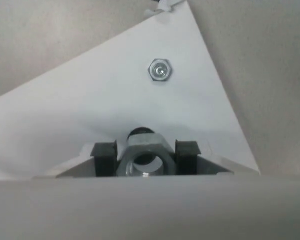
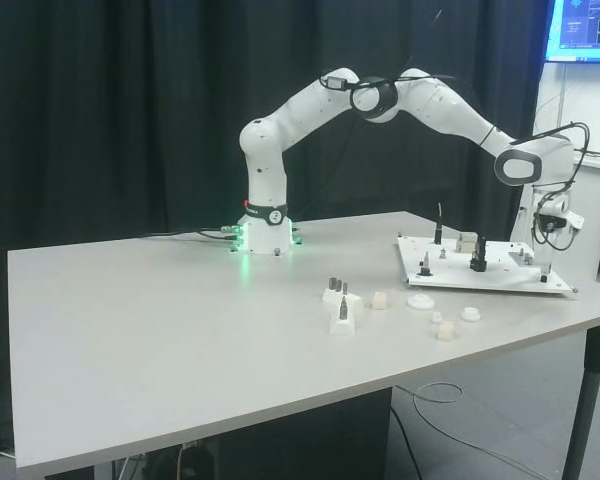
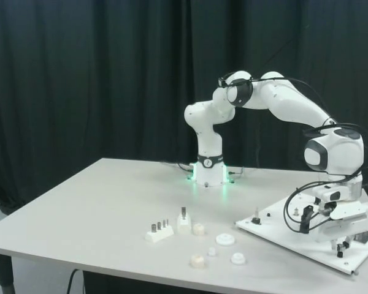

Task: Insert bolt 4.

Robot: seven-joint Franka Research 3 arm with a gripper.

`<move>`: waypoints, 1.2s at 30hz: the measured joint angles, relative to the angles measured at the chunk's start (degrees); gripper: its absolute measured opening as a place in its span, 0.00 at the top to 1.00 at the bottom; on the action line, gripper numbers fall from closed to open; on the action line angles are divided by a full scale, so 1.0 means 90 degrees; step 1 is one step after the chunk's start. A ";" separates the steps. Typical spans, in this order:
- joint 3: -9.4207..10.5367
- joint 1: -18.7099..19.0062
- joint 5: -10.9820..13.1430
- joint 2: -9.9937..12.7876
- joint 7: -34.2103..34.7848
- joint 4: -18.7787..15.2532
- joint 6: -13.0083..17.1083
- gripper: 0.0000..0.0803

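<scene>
Between the black fingers (image 1: 104,156), the gripper (image 1: 145,159) is clamped on a grey bolt (image 1: 144,161) w/ a hex head, held low over the white board (image 1: 90,110) near its corner. The bolt's shank points down toward a dark hole (image 1: 140,133) just beyond the head; whether the tip is already in, can't tell. A second hex bolt (image 1: 160,70) sits seated in the board further on, well apart.

Bolt itself: plain grey metal, six-sided head w/ a hollow centre, faces gripped flat by the pads.

Risks, as judgement: if the shank is off-axis or tilted vs the hole, pushing down could jam it or make it slip in the pads. The board corner is near the table (image 2: 180,320) edge, so a dropped bolt could roll off.
</scene>
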 joint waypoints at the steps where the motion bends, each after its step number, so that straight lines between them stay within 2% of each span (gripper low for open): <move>1: 0.0000 0.0001 0.0000 0.0003 0.0001 0.0006 -0.0010 0.69; 36: -0.0005 0.0056 0.0000 0.0144 0.0105 0.0159 -0.0074 0.69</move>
